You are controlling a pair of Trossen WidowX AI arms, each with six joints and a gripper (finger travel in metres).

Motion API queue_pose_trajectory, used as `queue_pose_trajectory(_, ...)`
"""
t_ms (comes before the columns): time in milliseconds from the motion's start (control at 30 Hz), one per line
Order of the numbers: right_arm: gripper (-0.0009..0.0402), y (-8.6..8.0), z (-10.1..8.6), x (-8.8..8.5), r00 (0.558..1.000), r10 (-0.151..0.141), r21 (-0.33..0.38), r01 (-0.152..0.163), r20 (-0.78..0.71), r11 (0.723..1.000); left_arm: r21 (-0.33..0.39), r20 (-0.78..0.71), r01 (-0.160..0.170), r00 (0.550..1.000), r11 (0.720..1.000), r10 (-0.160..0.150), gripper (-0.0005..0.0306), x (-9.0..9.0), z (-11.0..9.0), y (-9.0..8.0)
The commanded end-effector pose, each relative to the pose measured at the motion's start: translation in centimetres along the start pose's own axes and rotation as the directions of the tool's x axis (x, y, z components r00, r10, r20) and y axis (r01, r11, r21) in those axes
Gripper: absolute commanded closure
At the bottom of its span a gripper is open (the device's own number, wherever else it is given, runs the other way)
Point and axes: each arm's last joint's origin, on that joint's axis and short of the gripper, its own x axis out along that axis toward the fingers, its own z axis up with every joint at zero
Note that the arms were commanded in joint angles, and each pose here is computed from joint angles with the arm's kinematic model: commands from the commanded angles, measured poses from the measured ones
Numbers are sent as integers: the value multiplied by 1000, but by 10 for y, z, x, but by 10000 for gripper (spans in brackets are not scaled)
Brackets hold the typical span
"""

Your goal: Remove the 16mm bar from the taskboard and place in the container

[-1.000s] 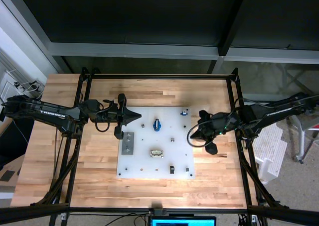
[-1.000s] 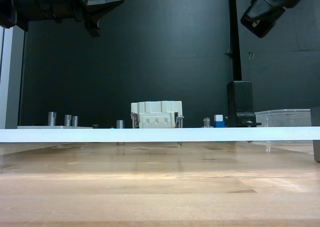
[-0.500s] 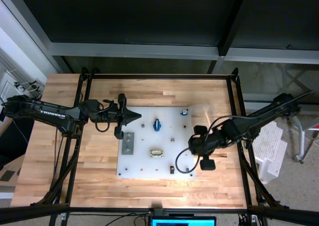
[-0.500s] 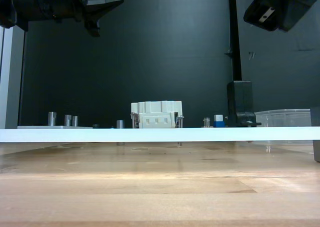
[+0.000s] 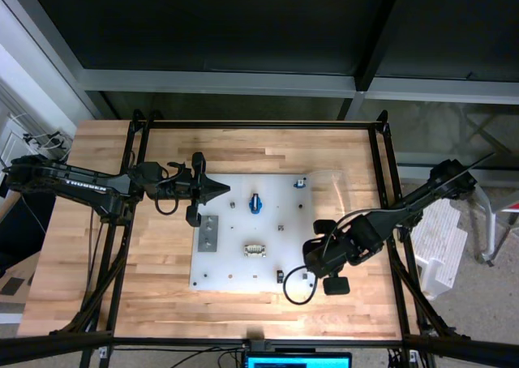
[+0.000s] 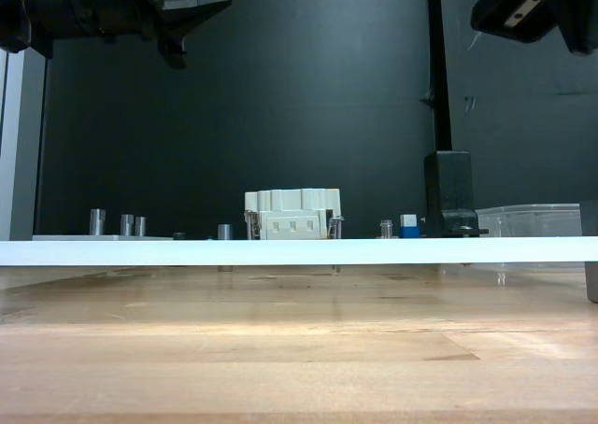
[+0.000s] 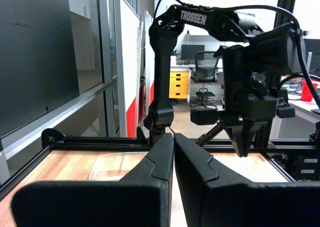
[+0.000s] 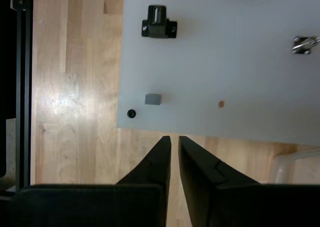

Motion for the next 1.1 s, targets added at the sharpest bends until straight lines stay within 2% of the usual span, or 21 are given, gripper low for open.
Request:
queue_pose_trajectory(33,345,6,-2,5,1000,-3,-2,3,-14,1000,0,0,0,1000,1000,0,300,0,0,0)
queue_pose_trajectory(300,286,16,-4,17,998,-61,-11,60,-30,998,0,0,0,1000,1000,0,300,0,0,0)
queue_pose_trajectory(600,205,20,-4,30,995,-76,-13,76,-59,997,0,0,0,1000,1000,0,300,0,0,0)
queue_pose_trajectory(800,182,23,-2,42,992,-94,-21,93,-80,995,0,0,0,1000,1000,0,300,0,0,0)
queue_pose_trajectory(933,172,24,-1,49,990,-117,-26,115,-82,993,0,0,0,1000,1000,0,300,0,0,0)
queue_pose_trajectory(1100,163,25,-1,54,989,-121,-28,119,-86,993,0,0,0,1000,1000,0,300,0,0,0)
